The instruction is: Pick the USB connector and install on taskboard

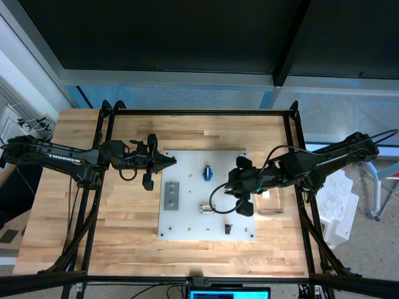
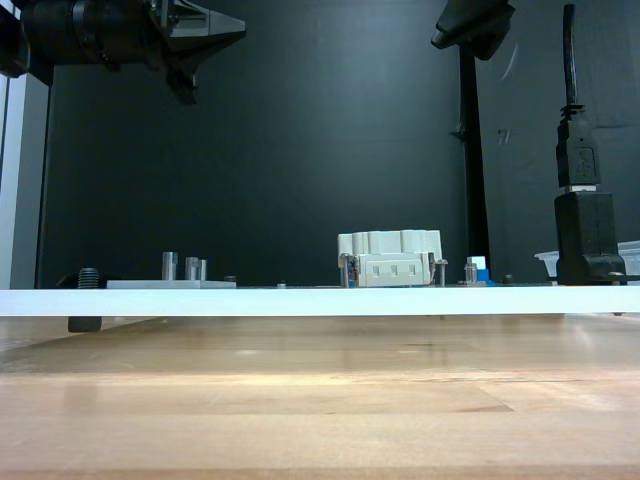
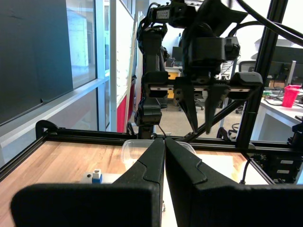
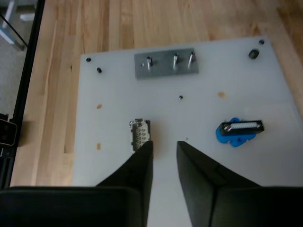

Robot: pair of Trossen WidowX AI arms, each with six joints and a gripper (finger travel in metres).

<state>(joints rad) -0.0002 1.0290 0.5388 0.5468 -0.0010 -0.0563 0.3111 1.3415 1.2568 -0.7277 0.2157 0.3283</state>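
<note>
At far left, left gripper (image 1: 169, 161) aloft over the left edge of the white taskboard (image 1: 187, 224), fingers pressed together on nothing. Further right on the plate: grey block (image 1: 171, 195), beige multi-pin connector (image 1: 205, 208), blue part (image 1: 207, 172). Then the black USB connector (image 1: 228, 228), upright on the board close to its near edge. Beyond it, aloft, right gripper (image 1: 244, 202), fingers slightly apart, empty.

White lettering on left arm (image 1: 59, 157), possibly "TROSSEN".
</note>
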